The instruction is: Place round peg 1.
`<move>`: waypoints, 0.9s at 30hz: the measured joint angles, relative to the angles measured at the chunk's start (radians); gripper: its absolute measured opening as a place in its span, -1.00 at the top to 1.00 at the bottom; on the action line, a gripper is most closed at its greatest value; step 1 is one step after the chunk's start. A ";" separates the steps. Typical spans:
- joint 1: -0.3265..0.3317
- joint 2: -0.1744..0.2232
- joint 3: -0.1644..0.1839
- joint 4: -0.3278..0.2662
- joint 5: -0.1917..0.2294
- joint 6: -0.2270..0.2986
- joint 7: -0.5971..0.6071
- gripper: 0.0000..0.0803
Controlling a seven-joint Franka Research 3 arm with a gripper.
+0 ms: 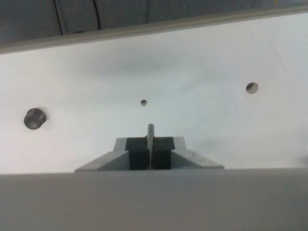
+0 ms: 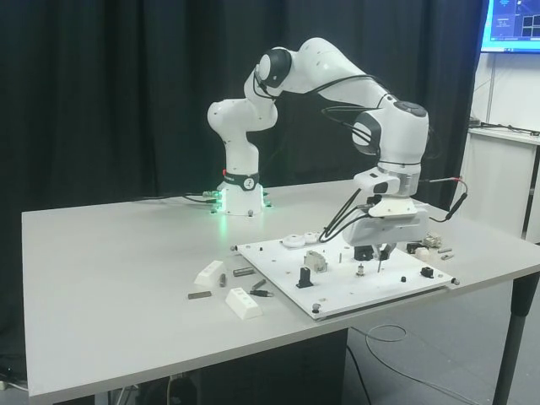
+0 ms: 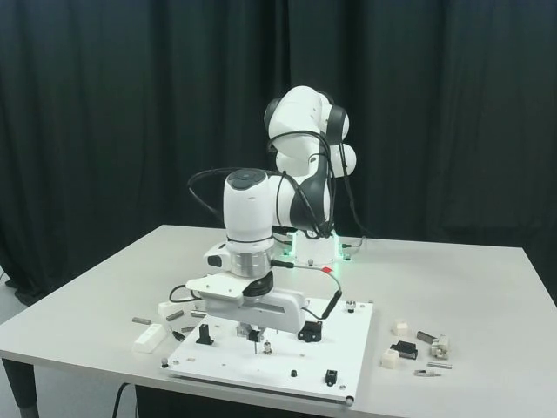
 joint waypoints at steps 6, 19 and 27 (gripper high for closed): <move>0.000 0.001 -0.002 0.000 0.000 0.000 -0.002 0.96; 0.000 0.001 -0.005 0.000 0.000 0.000 -0.008 0.96; 0.000 0.001 -0.005 0.000 0.000 0.000 -0.015 0.96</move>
